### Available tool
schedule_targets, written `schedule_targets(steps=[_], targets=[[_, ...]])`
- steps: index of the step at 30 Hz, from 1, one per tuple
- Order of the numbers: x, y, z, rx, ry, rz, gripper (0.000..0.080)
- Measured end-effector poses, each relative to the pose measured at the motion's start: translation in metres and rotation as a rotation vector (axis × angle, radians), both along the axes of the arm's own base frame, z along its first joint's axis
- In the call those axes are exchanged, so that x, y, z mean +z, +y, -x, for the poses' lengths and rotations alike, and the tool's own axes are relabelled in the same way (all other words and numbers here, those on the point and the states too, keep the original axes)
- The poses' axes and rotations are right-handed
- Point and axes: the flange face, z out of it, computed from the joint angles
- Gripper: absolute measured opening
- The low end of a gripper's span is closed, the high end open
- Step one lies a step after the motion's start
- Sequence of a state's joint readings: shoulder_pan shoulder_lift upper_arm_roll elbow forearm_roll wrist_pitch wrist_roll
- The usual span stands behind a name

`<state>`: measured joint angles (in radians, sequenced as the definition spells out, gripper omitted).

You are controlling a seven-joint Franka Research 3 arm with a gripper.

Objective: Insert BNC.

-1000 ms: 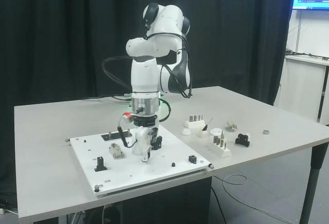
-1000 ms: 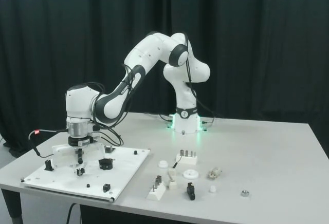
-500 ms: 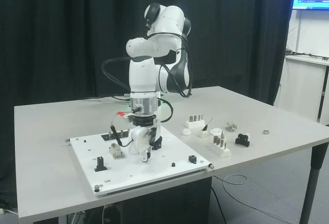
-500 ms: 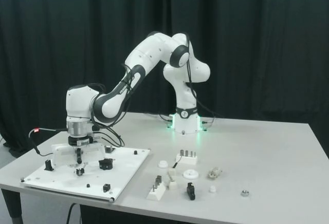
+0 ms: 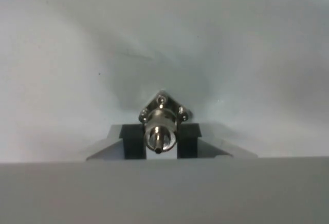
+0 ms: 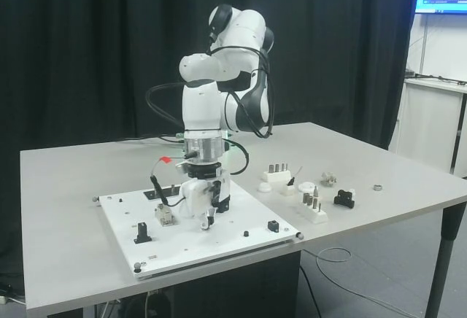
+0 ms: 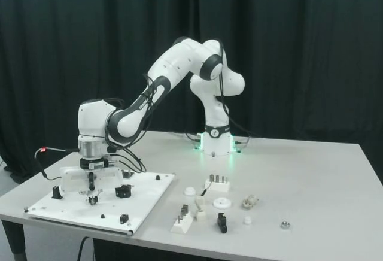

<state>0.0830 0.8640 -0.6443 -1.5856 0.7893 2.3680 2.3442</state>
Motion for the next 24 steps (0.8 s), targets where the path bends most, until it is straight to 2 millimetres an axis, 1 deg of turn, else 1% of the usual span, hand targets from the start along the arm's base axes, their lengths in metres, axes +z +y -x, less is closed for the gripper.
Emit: schedule_targets(steps=[24], targets=[[0.0,0.0014,0.0012,-0.055,-0.01,-0.003,0.0126]])
